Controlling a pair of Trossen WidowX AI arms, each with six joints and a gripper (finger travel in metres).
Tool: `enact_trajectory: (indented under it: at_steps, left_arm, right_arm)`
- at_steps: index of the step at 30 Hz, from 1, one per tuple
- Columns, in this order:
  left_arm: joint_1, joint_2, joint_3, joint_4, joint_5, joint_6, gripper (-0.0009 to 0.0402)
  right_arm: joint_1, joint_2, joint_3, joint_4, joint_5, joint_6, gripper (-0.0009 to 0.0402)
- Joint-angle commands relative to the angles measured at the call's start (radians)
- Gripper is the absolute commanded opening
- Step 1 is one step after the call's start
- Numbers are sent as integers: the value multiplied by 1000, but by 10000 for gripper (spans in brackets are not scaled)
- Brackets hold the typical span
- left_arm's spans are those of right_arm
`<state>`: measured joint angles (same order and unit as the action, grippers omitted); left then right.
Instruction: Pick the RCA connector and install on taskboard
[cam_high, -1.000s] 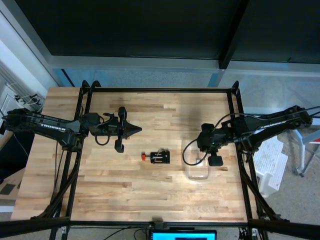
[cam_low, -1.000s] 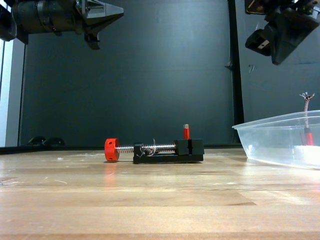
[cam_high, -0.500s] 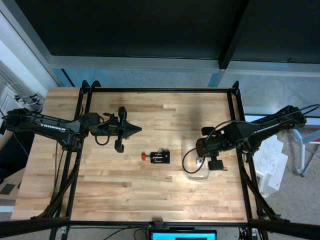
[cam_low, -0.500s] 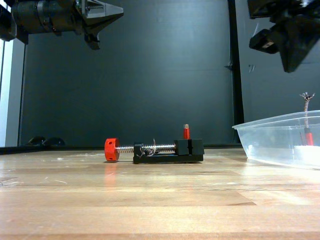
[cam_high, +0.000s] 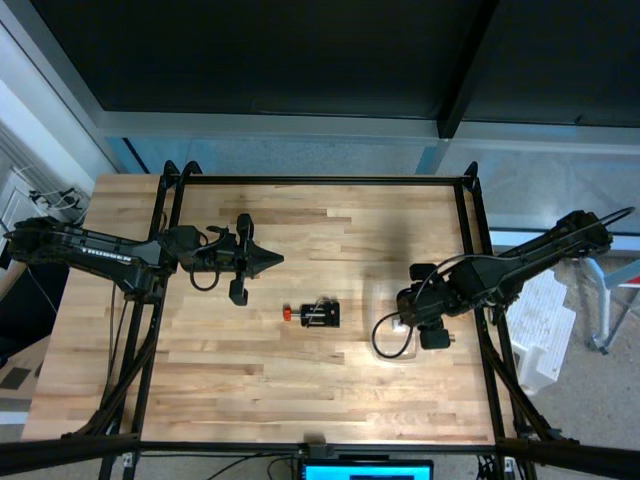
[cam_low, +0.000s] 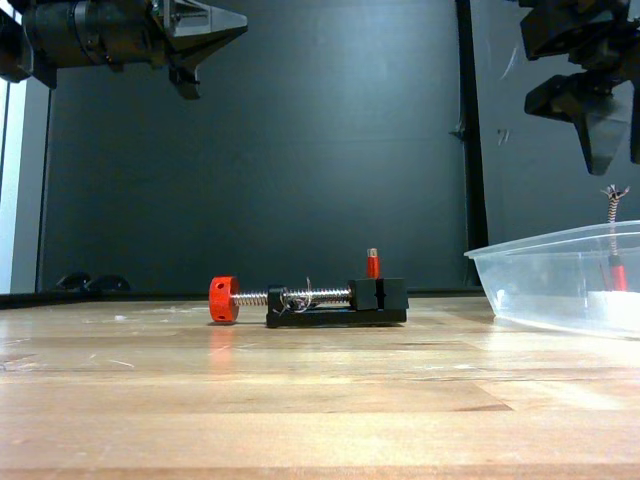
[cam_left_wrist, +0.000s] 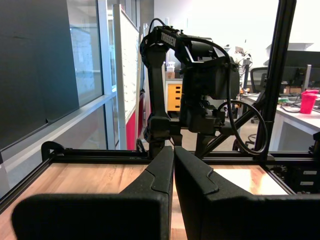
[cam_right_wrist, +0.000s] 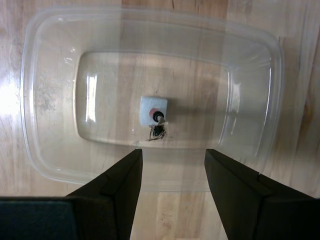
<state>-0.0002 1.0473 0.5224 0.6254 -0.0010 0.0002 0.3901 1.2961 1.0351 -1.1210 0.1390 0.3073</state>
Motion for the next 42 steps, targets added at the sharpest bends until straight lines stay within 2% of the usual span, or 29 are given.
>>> enact_trajectory:
  at_steps: [1,7,24,35,37,42]
  left_arm:
    - [0,0,0,0,0,0,0]
    - [0,0,0,0,0,0,0]
    - [0,0,0,0,0,0,0]
    - [0,0,0,0,0,0,0]
    - [0,0,0,0,0,0,0]
    - [0,0,0,0,0,0,0]
  right_arm:
    - [8,-10,-27,27,7,11,175]
    - [15,-21,-109,146,22,21,175]
    - [38,-52,-281,360,26,55,176]
    - [39,-43,-338,450,38,53,175]
    - [39,-43,-342,457,53,52,175]
    - [37,-43,-361,488,53,52,175]
